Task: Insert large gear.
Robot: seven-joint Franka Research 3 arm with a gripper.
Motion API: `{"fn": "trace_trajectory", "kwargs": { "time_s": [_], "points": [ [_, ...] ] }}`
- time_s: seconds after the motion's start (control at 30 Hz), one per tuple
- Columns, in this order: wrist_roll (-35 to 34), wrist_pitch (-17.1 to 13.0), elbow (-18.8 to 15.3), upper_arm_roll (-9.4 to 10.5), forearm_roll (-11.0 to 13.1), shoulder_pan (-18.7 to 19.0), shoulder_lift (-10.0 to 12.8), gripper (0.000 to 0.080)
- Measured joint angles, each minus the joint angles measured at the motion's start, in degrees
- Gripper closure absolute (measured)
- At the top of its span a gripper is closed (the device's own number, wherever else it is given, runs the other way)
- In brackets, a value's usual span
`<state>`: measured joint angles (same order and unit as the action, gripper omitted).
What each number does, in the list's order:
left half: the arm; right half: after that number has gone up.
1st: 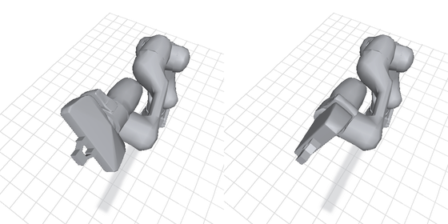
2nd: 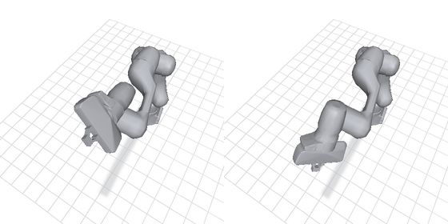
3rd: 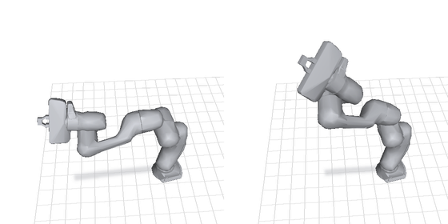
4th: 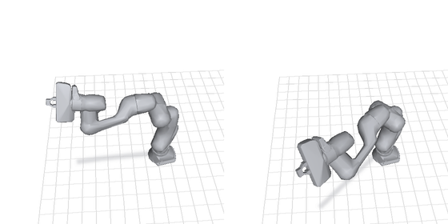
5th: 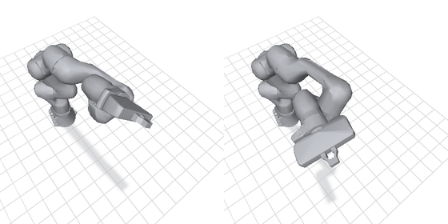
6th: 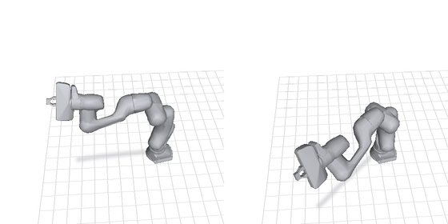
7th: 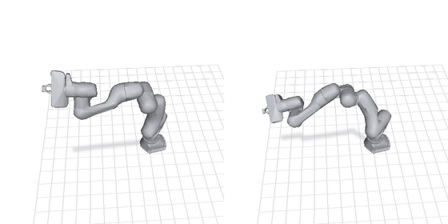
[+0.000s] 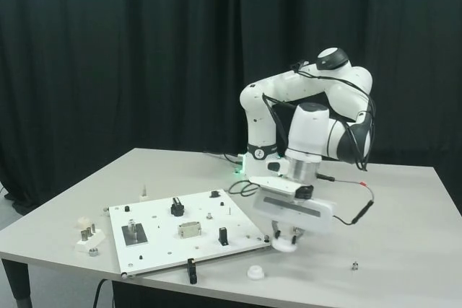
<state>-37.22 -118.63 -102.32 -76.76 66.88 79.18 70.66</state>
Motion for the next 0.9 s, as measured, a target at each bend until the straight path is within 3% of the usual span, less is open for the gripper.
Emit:
{"fn": "trace_trajectory", "kwargs": {
  "time_s": [0.4, 0.9],
  "points": [
    [8.6, 0.0, -2.7, -3.61, -1.6, -3.0, 0.0, 0.0472],
    [21.4, 0.0, -3.3, -6.55, -1.9, -11.2, 0.1, 0.0472]
  ]
}}
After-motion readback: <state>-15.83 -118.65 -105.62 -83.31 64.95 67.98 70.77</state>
